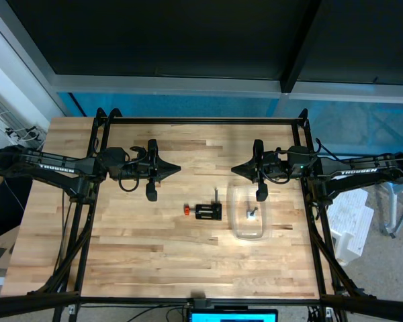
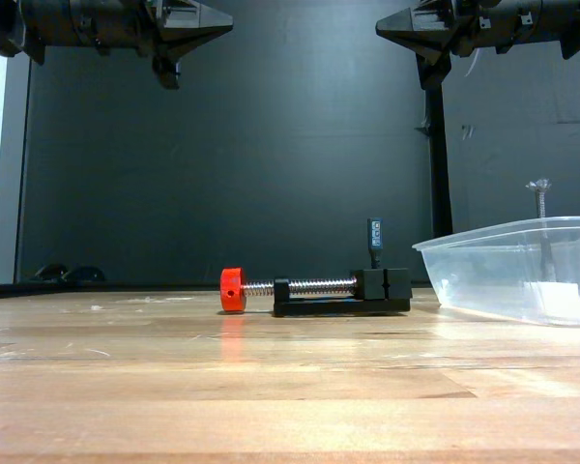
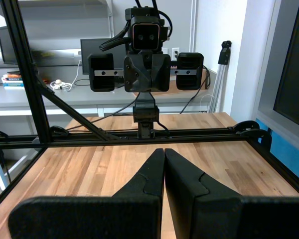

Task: Pick the usb-c connector and install on the hub

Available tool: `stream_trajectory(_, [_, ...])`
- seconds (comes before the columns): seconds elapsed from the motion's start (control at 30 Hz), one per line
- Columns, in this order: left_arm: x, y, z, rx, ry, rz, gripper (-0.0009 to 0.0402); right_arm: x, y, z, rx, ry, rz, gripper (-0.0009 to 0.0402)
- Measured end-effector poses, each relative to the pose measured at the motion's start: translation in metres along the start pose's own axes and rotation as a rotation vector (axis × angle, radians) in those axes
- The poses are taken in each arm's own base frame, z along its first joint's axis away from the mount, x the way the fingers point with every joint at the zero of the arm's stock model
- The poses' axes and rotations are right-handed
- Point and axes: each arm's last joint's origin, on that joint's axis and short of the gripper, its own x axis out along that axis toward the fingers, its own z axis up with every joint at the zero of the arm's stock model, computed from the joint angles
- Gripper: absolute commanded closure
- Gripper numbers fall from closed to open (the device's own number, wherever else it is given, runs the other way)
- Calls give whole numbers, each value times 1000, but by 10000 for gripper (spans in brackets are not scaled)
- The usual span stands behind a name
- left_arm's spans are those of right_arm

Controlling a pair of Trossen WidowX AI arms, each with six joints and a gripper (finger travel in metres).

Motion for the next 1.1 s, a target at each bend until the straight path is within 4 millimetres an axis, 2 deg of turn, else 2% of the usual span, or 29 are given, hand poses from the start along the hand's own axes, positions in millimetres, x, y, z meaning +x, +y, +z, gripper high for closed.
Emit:
stream_trajectory(0.5, [0,0,0,0,0,0,393,0,0,-1,18,10,0,393])
stream_trajectory(0.67, [0,0,0,0,0,0,393,-1,1,-6,51,155,-4,393])
stream_trajectory(1.1, [0,0,0,0,-1,0,393,-5,12,0,100,552,12,393])
